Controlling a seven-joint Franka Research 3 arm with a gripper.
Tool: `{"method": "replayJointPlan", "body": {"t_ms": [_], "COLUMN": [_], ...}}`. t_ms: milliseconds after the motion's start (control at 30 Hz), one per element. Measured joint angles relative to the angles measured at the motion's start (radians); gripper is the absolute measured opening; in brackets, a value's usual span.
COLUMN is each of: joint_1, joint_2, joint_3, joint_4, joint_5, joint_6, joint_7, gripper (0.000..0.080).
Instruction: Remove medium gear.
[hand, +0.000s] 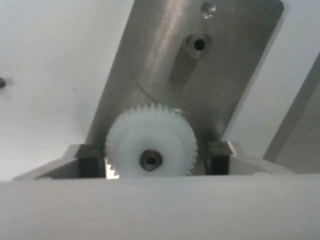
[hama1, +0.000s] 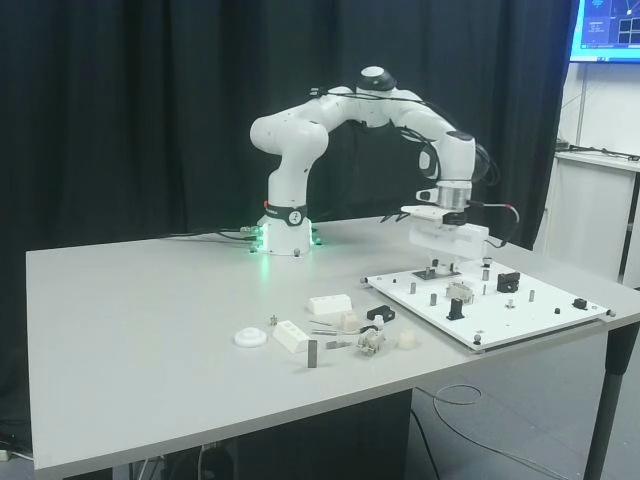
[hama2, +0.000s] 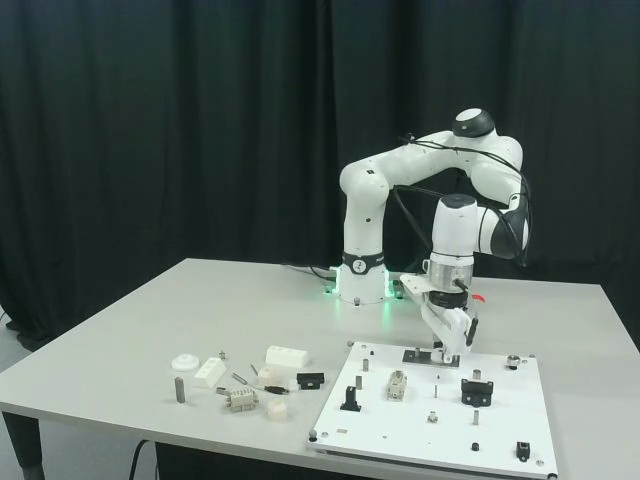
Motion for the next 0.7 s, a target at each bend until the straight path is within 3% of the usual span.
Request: {"method": "replayJointPlan", "body": {"t_ms": [67,100,300,333,700], "joint_1": [-0.002,-0.003,-0.006,-0.006,-0.007], "joint_2": [0.000,0.000,-0.001,-0.001,-0.001], "joint_3": [-0.006,-0.007,-0.010,-0.010,-0.010], "joint_4": [0.002,0.001,0.001,0.001,0.001], "joint_5": [-0.002,-0.003,-0.003,-0.003,-0.001], "joint_6": [-0.004,-0.007,-0.015,-0.015,-0.017], "joint_7": [0.000,0.000,0.000,0.000,0.001], "gripper": [0.0512,0.0344,0.0344,0.0280,0.0280]}}
